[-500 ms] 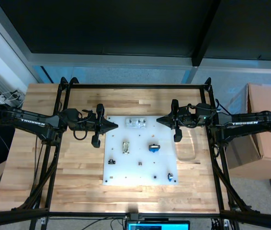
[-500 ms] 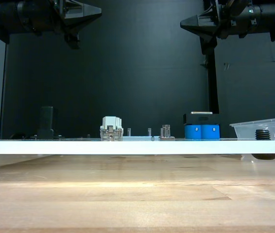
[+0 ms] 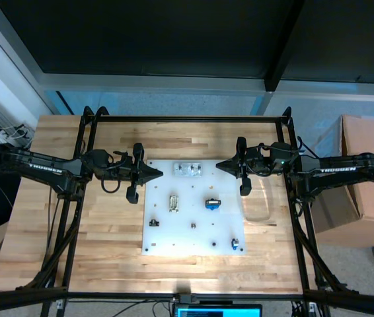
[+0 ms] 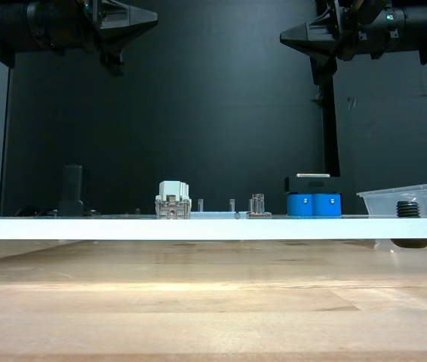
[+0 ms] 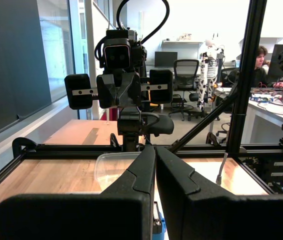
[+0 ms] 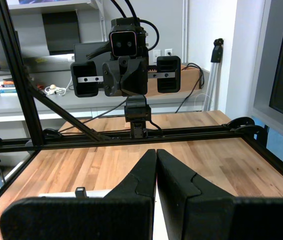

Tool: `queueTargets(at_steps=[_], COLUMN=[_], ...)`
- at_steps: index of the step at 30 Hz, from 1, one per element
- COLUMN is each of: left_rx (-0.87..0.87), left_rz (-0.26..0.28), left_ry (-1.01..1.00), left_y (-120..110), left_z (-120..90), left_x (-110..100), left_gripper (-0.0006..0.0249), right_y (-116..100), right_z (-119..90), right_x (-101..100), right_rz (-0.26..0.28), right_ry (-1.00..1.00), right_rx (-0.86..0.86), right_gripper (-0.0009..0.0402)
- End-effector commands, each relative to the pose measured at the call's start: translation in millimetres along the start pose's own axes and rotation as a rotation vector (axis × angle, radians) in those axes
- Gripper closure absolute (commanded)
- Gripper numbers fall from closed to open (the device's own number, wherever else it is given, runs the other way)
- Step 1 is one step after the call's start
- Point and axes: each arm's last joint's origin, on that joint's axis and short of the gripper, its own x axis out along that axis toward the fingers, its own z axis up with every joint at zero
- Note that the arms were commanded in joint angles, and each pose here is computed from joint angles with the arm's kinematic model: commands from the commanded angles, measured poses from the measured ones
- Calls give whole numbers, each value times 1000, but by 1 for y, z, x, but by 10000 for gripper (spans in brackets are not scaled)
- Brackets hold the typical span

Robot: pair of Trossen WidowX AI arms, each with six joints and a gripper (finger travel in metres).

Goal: Remove the RJ45 connector from the taskboard and place in the container

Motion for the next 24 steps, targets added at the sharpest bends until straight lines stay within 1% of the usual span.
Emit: queueTargets(at_steps=[1,14,17,19,20,21,23,24], left_rx=[0,0,0,0,0,0,0,0], left_rz=[0,0,0,0,0,0,0,0], left_ry=[0,0,0,0,0,0,0,0], left_y=[0,0,0,0,0,0,0,0], left_z=[0,0,0,0,0,0,0,0], left_x=[0,0,0,0,0,0,0,0], left_gripper=[243,243,243,243,243,243,243,243], right_y=[0,0,0,0,1,2,4,5], right_z=[0,0,2,4,4,4,5,5], right_x=[0,0,0,1,1,0,0,0], right_rz=[0,0,2,7,18,48,118,137], right_ry=[0,0,-26,-44,-42,-35,-24,-8], right_rx=[0,0,0,65,130,172,203,206], right_gripper=[393,393,393,393,393,393,393,393])
